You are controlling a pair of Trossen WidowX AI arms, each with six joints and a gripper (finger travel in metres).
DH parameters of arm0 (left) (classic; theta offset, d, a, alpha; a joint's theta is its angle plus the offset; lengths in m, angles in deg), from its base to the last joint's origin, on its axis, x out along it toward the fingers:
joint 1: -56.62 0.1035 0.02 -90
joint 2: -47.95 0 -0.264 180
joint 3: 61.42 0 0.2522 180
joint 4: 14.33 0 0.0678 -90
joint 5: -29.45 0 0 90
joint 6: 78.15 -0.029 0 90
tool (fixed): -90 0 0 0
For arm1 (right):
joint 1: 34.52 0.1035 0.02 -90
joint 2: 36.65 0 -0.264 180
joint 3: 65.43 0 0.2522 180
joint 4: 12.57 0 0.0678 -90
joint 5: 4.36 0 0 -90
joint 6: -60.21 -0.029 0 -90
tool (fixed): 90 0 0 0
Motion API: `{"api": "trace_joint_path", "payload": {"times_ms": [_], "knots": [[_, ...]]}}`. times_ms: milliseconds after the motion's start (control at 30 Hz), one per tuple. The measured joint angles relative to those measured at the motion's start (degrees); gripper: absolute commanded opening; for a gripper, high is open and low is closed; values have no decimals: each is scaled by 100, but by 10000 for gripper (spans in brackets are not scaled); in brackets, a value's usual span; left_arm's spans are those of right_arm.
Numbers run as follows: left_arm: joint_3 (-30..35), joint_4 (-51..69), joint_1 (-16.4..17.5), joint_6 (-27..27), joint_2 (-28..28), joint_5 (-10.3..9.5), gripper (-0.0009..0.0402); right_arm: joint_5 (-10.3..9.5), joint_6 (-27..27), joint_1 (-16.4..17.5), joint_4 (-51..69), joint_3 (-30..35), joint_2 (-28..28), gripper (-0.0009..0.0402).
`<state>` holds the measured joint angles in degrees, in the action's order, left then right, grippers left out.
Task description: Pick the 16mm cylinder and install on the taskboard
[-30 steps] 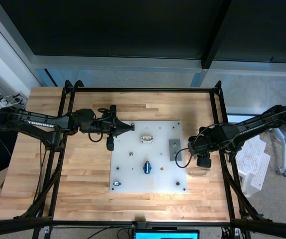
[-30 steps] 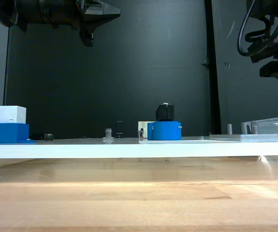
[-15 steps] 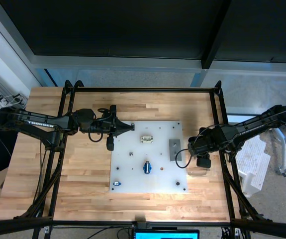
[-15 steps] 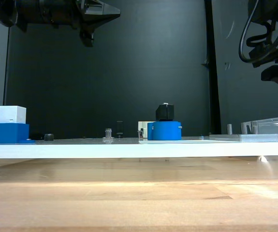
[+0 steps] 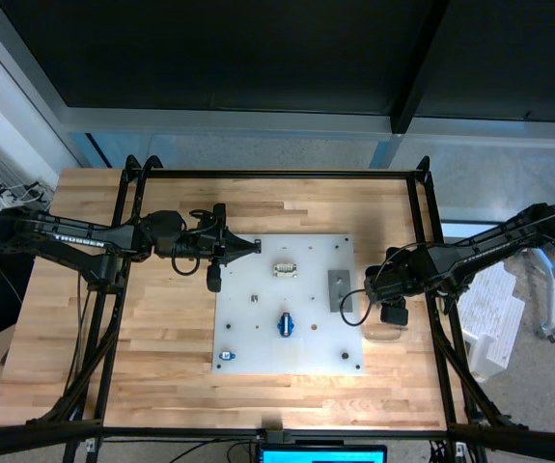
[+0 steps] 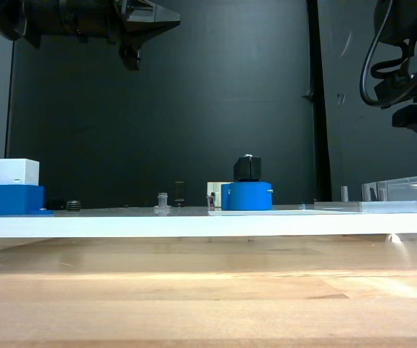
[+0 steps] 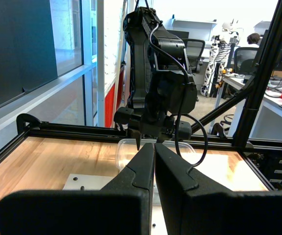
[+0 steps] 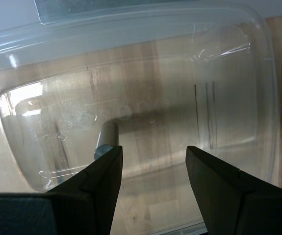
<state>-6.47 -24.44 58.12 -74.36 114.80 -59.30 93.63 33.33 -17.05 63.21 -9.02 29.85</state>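
The 16mm cylinder [image 8: 107, 136], a short dull-grey peg, lies inside a clear plastic tray [image 8: 145, 29]. My right gripper [image 8: 153, 159] hangs open just above it, one fingertip [image 8: 101, 171] close beside the peg and not touching it. From above, the right gripper [image 5: 392, 313] sits over the tray off the right edge of the taskboard [image 5: 258, 340], a white plate [image 6: 193, 225]. My left gripper [image 5: 255, 245] is shut and empty, held high over the board's far left corner; its fingers [image 7: 141, 169] are pressed together.
On the board stand a grey metal block [image 5: 339, 289], a beige connector [image 5: 284, 269] and a blue fitting [image 5: 285, 325]. A blue-and-white block [image 6: 17, 190] sits at the board's near left. The black frame posts [image 5: 422, 241] border the table.
The right gripper has come down a little over the tray. The left arm has not moved.
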Motion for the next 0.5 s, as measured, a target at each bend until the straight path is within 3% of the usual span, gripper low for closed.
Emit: {"api": "trace_joint_path", "payload": {"times_ms": [500], "knots": [[0, 2, 0, 2, 0, 0, 0, -26, 2, 0, -120, -164, 0, 178]]}}
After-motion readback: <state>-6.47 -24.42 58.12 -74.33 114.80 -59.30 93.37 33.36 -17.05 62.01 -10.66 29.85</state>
